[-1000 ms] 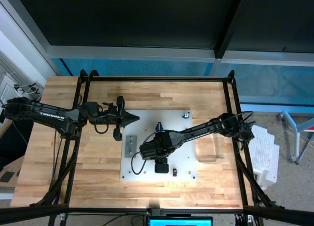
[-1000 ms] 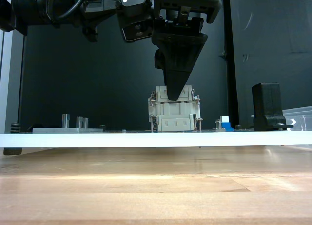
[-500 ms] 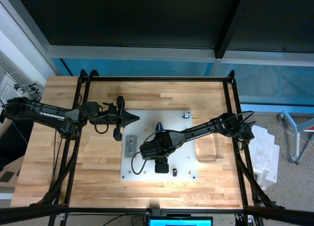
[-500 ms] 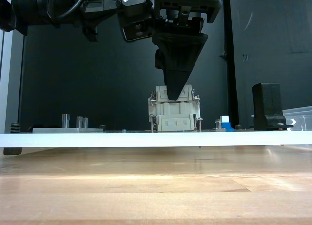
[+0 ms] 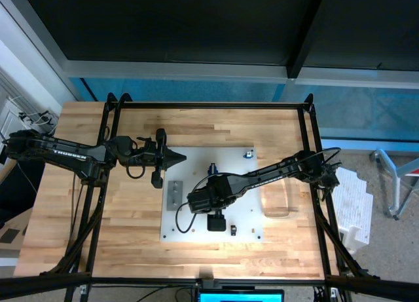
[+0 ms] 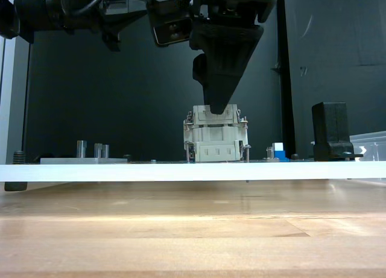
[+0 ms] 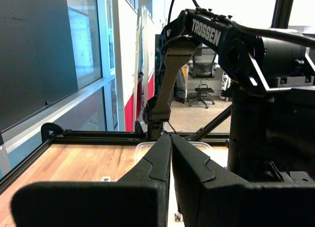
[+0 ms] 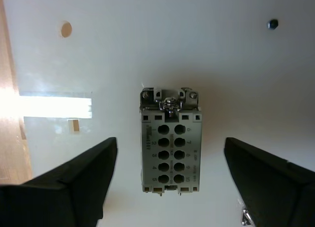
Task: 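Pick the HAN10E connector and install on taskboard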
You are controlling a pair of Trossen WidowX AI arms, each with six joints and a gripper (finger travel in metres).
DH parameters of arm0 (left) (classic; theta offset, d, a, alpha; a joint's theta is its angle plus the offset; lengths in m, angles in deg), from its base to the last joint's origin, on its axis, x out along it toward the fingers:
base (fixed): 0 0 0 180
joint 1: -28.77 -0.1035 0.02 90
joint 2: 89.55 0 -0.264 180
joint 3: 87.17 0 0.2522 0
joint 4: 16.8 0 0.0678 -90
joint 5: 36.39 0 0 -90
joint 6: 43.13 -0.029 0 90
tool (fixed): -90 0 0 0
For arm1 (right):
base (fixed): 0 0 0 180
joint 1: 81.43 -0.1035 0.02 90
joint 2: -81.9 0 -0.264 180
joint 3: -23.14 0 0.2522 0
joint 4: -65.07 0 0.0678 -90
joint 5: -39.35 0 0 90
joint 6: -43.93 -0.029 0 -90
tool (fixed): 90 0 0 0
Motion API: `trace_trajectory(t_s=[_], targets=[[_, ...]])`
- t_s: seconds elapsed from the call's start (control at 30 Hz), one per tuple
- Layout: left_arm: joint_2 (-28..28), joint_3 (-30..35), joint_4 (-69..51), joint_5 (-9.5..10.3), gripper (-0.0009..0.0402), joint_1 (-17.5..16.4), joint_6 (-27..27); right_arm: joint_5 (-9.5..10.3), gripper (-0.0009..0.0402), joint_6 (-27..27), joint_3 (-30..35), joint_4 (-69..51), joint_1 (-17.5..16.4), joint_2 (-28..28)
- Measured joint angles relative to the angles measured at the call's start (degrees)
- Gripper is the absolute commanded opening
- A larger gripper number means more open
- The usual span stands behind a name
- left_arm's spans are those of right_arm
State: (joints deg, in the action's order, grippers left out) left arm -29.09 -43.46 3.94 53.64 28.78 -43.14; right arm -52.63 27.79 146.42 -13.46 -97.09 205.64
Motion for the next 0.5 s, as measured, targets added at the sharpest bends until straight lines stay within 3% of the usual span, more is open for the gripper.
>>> trace_trajectory(t_s=[0.2,0.5], targets=[[0.0,0.0,0.0,-0.02,0.0001,0.0,0.0,-0.02,0.0367,0.0,0.1,-1.7,0.0,-2.7],[0.0,0.0,0.0,-0.02,0.0001,0.0,0.0,-0.02,0.0356,0.2,0.1,-3.8,0.1,-8.2]])
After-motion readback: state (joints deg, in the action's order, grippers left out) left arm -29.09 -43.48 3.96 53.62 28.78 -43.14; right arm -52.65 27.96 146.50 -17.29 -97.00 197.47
